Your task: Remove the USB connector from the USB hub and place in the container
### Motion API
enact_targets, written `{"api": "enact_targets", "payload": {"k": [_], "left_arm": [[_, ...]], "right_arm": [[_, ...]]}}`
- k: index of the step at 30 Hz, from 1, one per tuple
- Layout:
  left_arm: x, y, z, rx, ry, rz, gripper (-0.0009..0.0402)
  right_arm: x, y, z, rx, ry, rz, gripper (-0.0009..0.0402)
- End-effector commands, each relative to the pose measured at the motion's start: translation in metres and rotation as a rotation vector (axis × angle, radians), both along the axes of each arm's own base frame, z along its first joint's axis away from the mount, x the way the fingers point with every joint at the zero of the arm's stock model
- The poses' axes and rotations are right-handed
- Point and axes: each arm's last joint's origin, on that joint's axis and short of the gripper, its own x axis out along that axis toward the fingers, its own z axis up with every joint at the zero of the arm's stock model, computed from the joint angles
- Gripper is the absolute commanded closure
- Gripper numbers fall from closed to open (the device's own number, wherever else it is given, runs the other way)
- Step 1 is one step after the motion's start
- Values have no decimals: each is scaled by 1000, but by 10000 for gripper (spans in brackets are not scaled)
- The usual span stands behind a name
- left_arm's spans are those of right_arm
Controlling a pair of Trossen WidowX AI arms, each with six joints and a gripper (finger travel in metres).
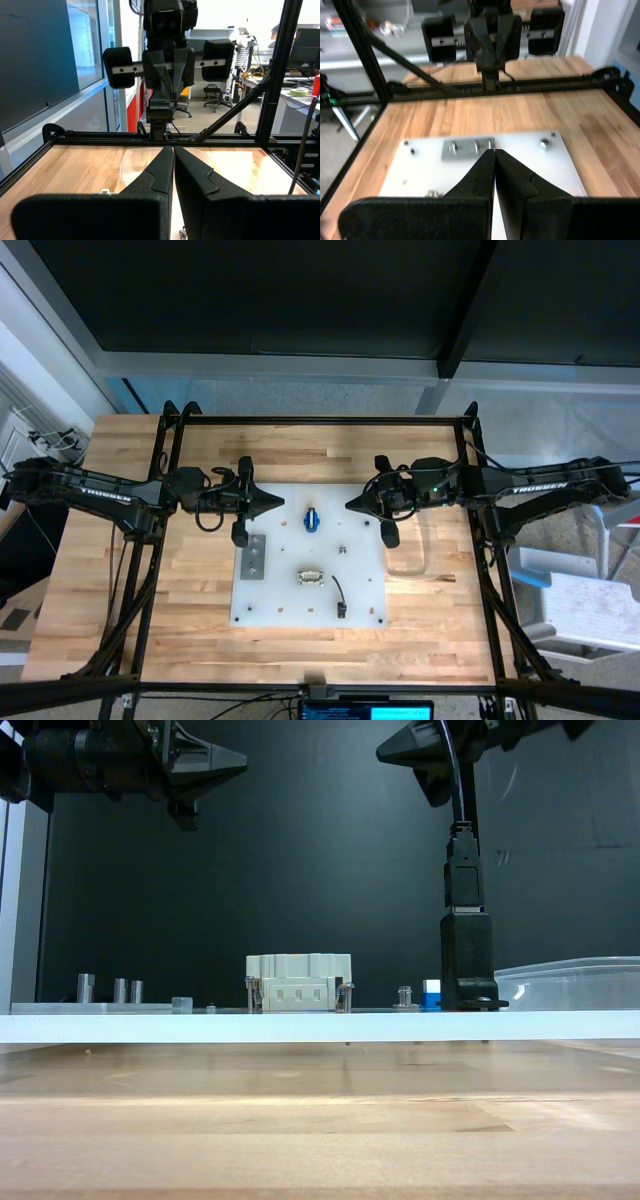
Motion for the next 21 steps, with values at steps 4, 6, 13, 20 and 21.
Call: {"api": "enact_targets", "payload": {"k": [4, 6, 13, 20, 21], "left_arm": [[0, 0, 0, 0, 0, 0, 392], [0, 0, 0, 0, 0, 0, 392], [0, 0, 0, 0, -1, 0, 392], [0, 0, 0, 0, 0, 0, 392], [0, 0, 0, 0, 0, 0, 392]], "right_arm": [[-10, 8, 14, -13, 156, -43, 393], [-13, 11, 16, -8, 197, -46, 393], [-26, 26, 17, 10, 330, -67, 393], [-34, 39, 11, 48, 412, -80, 393], [-36, 40, 10, 58, 424, -81, 393]]}}
